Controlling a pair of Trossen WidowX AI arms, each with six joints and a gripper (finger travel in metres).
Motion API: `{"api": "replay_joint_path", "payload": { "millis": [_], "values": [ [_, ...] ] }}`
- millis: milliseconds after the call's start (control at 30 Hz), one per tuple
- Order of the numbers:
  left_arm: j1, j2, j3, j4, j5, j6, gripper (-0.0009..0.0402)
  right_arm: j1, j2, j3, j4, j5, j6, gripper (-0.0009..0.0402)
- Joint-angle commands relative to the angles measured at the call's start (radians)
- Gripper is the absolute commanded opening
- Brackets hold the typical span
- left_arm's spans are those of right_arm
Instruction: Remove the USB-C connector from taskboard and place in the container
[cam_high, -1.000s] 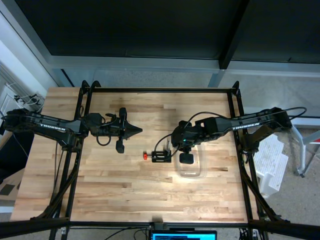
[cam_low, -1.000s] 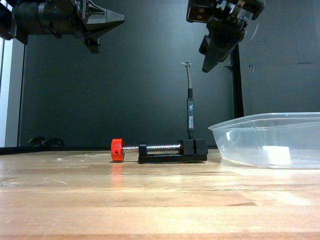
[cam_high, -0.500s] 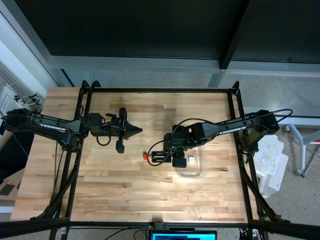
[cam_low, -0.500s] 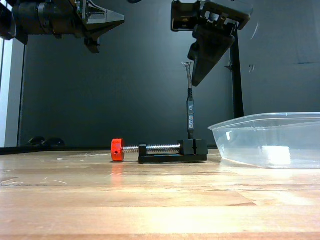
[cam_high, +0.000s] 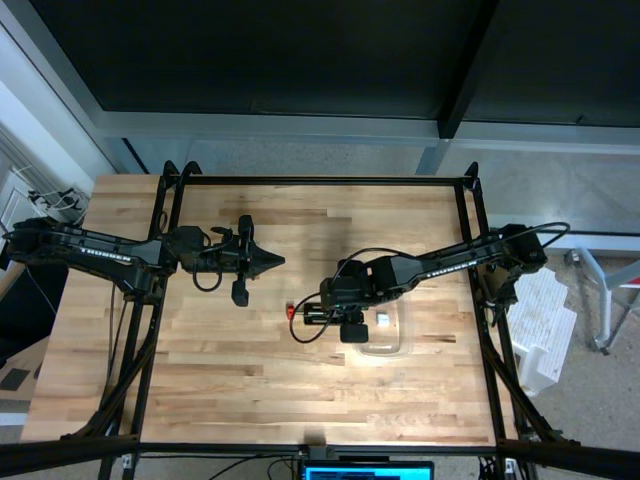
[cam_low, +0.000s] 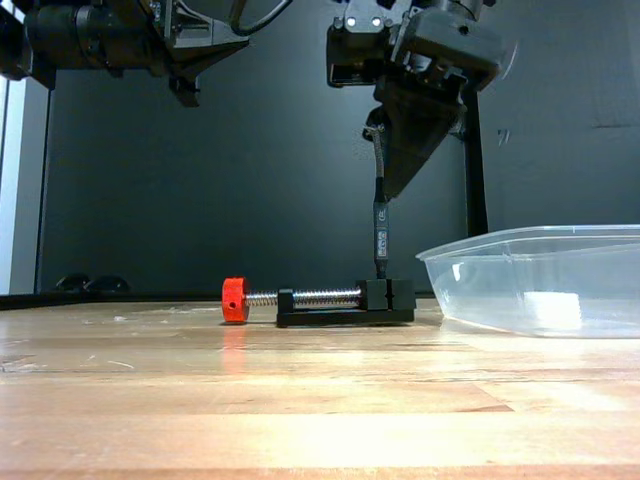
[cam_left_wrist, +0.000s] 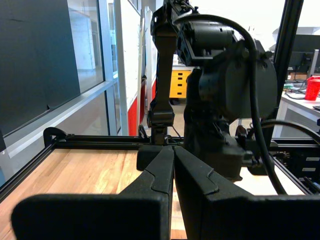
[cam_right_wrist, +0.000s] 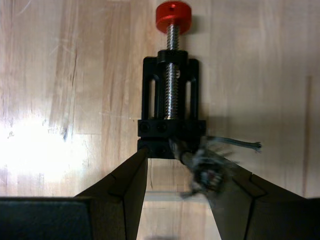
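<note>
The taskboard (cam_low: 345, 300) is a small black fixture with a red-orange knob (cam_low: 233, 299), lying on the wooden table left of the container (cam_low: 540, 280). The USB-C connector (cam_low: 381, 232) stands upright in its right end, a thin cable rising from it. My right gripper (cam_low: 389, 188) hangs open just above it. In the right wrist view the taskboard (cam_right_wrist: 170, 100) lies ahead, and the blurred connector (cam_right_wrist: 205, 169) sits between the spread fingers (cam_right_wrist: 125, 185), close to one of them. My left gripper (cam_high: 275, 262) is shut, held high at the left, far from the fixture.
The clear container (cam_high: 385, 338) holds a small white cube (cam_high: 383, 320) and lies directly right of the taskboard (cam_high: 308, 313). A black frame (cam_high: 320, 181) borders the table. Bare wood lies in front of the fixture.
My right gripper has moved left and down, from above the container's near end to directly over the connector on the taskboard. The left arm has not moved.
</note>
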Motion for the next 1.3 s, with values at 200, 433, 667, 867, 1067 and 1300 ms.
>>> {"api": "replay_joint_path", "payload": {
  "millis": [200, 433, 667, 867, 1067, 1300],
  "values": [
    [0.0, 0.0, 0.0, 0.0, 0.0, 0.0, 0.0, -0.001, 0.018, -0.01, 0.032, 0.0, -0.015, 0.0141],
    [0.0, 0.0, 0.0, 0.0, 0.0, 0.0, 0.0, -0.002, 0.018, -0.01, 0.026, 0.0, -0.035, 0.0114],
    [0.0, 0.0, 0.0, 0.0, 0.0, 0.0, 0.0, -0.002, 0.018, -0.01, 0.026, 0.0, -0.046, 0.0082],
    [0.0, 0.0, 0.0, 0.0, 0.0, 0.0, 0.0, -0.004, 0.018, -0.01, 0.026, 0.0, -0.062, 0.0052],
    [0.0, 0.0, 0.0, 0.0, 0.0, 0.0, 0.0, -0.007, 0.018, -0.01, 0.027, 0.0, -0.069, 0.0014],
    [0.0, 0.0, 0.0, 0.0, 0.0, 0.0, 0.0, -0.01, 0.013, -0.01, 0.025, 0.0, -0.069, 0.0]
  ]
}}
